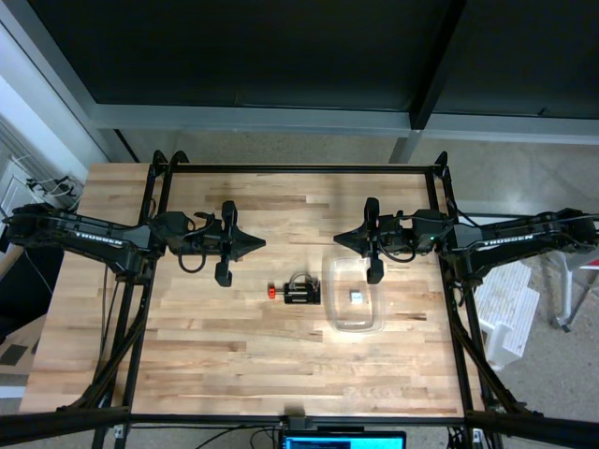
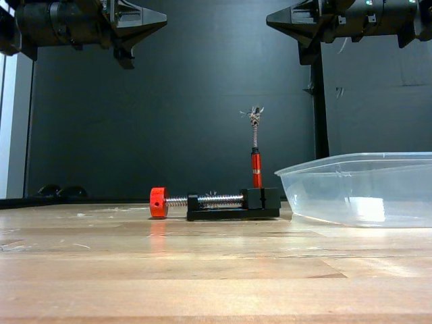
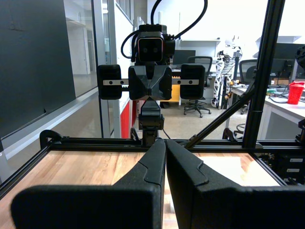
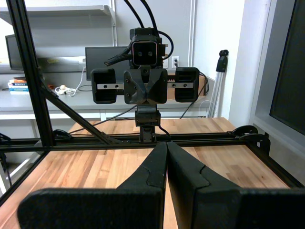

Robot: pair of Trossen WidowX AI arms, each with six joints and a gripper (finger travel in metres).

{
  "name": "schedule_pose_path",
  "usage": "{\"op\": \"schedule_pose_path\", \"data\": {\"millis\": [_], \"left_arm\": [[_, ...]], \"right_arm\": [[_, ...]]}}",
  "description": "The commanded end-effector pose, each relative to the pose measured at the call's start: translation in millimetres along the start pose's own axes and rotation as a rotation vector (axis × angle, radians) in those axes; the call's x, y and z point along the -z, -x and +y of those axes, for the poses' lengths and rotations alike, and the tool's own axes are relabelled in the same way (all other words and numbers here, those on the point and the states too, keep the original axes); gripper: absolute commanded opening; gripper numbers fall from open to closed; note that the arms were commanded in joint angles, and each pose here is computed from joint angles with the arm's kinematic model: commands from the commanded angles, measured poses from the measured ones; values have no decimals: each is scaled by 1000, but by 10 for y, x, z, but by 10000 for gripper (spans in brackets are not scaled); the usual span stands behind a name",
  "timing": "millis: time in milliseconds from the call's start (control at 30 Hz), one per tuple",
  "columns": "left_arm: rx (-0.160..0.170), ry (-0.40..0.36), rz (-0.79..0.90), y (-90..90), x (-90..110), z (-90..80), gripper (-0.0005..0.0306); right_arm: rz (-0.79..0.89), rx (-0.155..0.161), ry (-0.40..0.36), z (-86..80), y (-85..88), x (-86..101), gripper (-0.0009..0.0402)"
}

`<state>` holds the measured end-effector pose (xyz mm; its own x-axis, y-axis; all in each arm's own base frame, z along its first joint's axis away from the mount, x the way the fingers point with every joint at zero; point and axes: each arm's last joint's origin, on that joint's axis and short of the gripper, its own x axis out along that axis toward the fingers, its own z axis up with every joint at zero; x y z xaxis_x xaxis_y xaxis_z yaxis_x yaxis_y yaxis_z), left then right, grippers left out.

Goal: Remove the RCA connector from the receptacle and place in the container

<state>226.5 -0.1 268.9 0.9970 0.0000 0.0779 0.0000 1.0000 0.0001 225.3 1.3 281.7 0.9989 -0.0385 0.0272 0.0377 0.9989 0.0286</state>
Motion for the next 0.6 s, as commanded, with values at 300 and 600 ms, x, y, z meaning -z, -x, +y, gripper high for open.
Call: {"op": "schedule_pose_path", "data": {"millis": [300, 600], "left_arm": [[-1, 0, 0, -1, -1, 2, 0], [0, 0, 0, -1, -1, 1, 0]], "right_arm": [[0, -1, 0, 3, 0, -1, 0], [0, -2, -11, 4, 0, -1, 0]]}}
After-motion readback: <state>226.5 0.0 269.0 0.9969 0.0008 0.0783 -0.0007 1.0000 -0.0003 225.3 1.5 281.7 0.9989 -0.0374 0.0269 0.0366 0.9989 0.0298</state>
